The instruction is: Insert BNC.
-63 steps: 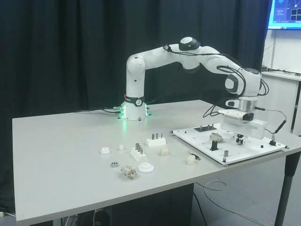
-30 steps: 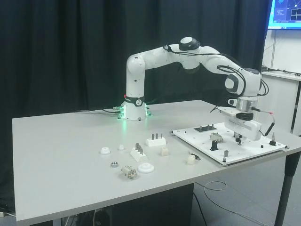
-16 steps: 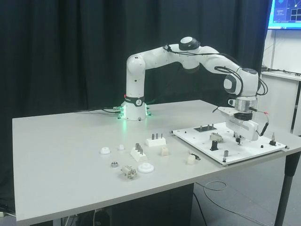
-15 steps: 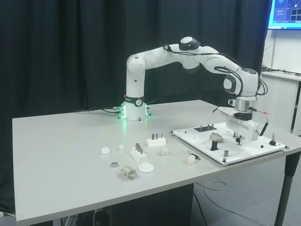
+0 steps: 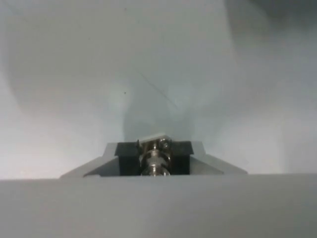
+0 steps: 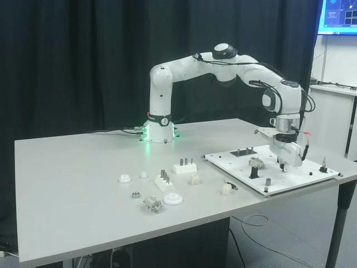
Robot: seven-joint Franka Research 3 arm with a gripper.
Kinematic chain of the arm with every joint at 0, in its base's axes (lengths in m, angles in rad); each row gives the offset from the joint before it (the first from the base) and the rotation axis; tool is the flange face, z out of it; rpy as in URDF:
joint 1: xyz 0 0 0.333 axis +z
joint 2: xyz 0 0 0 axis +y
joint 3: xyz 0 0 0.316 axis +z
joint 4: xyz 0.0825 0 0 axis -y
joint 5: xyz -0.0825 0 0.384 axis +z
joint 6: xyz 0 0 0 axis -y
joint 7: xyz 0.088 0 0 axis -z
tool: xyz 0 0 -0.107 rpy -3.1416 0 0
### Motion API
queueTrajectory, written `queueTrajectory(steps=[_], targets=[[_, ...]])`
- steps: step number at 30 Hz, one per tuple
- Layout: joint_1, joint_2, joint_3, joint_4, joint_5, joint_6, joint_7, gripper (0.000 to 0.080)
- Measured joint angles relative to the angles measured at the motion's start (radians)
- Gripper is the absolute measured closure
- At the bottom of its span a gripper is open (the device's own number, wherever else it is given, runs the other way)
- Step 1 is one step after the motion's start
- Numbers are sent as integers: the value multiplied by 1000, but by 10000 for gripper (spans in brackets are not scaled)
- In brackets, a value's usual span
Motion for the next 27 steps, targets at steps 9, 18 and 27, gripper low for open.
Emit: queueTrajectory(steps=[9,18,27], targets=[[23,5,-10,-34,39,25,35,677],[39,9,-15,-49,49,43,42,677],[43,11,-17,-53,49,48,42,677]])
